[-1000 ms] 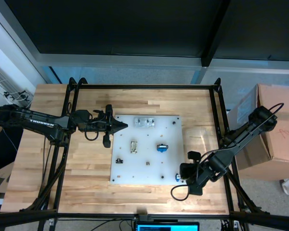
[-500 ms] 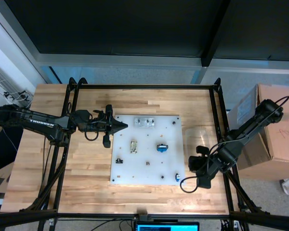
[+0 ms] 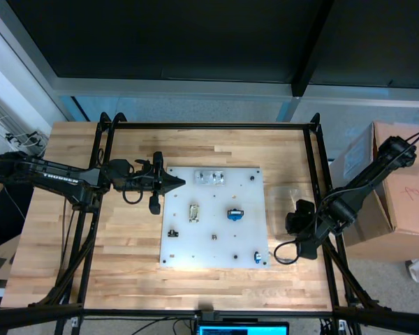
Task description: Remove the RJ45 connector from the taskboard and place in the container
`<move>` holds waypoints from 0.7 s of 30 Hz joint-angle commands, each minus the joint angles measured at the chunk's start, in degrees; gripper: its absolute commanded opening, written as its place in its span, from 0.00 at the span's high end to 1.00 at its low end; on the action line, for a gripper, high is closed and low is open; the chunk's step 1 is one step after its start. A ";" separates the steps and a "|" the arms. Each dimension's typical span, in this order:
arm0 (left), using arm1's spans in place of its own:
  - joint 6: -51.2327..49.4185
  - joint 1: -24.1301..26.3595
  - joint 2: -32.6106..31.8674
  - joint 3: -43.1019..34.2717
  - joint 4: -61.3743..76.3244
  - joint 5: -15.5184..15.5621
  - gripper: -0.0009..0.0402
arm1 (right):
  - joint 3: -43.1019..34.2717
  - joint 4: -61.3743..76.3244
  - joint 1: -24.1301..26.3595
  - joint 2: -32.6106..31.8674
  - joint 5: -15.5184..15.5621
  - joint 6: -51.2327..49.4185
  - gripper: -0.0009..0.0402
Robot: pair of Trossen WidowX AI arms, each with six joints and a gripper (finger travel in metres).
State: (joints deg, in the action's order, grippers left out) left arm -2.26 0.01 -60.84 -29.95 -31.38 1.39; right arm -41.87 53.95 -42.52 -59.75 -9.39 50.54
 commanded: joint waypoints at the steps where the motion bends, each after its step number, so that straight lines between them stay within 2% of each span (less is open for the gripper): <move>1: 0.00 -0.02 -0.02 0.00 -0.02 -0.02 0.98 | 0.83 0.00 0.02 0.55 -0.04 -0.07 0.35; 14: 0.02 -0.02 -0.02 0.00 -0.02 -0.02 0.98 | -0.31 -0.76 -0.02 -0.70 -0.09 0.04 0.38; 21: 0.02 0.00 -0.02 0.00 -0.02 -0.02 0.98 | -4.48 -0.94 -1.95 -7.02 -0.02 1.95 0.38</move>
State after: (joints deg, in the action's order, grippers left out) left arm -2.26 0.01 -60.86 -29.95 -31.40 1.37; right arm -45.43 52.84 -44.05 -65.47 -9.43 52.05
